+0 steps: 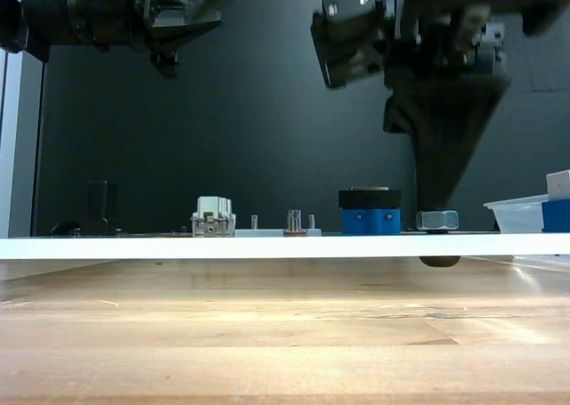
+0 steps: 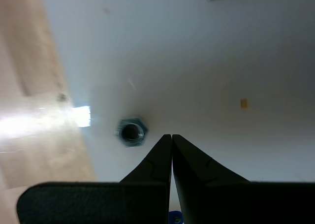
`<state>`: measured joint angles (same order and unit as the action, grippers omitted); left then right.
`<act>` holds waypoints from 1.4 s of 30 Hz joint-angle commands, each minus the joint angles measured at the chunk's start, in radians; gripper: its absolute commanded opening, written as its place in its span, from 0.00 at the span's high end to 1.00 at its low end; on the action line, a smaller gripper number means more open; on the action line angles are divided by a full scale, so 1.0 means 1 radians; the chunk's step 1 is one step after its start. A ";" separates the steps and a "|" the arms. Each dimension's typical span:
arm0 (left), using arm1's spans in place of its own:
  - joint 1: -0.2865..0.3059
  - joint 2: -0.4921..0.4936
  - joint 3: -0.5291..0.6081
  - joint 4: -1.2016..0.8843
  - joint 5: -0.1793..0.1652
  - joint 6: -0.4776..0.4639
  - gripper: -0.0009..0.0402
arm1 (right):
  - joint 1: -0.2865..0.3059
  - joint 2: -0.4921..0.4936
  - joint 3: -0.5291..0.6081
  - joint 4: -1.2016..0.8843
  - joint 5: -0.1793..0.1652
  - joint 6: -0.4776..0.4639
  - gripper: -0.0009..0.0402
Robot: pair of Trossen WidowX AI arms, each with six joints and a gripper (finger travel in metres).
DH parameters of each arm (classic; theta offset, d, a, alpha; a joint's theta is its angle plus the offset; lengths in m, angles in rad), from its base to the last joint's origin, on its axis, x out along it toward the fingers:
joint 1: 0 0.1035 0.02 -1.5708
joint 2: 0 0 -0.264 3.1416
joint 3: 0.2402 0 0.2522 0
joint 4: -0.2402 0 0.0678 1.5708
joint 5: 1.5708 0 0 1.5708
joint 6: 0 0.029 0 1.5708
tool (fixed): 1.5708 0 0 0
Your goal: Pick the M12 fastener and fasten on the M12 threads
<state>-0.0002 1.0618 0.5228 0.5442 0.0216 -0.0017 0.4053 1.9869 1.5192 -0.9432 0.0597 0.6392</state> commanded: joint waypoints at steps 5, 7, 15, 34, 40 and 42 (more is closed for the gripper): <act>0.000 0.000 0.000 0.000 0.000 0.000 0.98 | 0.001 0.018 -0.002 0.026 -0.008 0.009 0.98; 0.000 0.000 0.000 0.000 0.000 0.000 0.98 | 0.001 0.018 -0.004 0.037 -0.024 0.010 0.98; 0.000 0.000 0.000 0.000 0.000 0.000 0.98 | 0.001 0.006 0.003 0.027 -0.305 -0.019 0.98; 0.000 0.000 0.000 0.000 0.000 0.000 0.98 | 0.000 -0.044 -0.002 -0.005 0.026 0.004 0.98; 0.000 0.000 0.000 0.000 0.000 0.000 0.98 | 0.001 -0.010 -0.006 0.022 0.016 0.008 0.98; 0.000 0.000 0.000 0.000 0.000 0.000 0.98 | 0.003 0.001 -0.006 0.037 0.001 0.009 0.98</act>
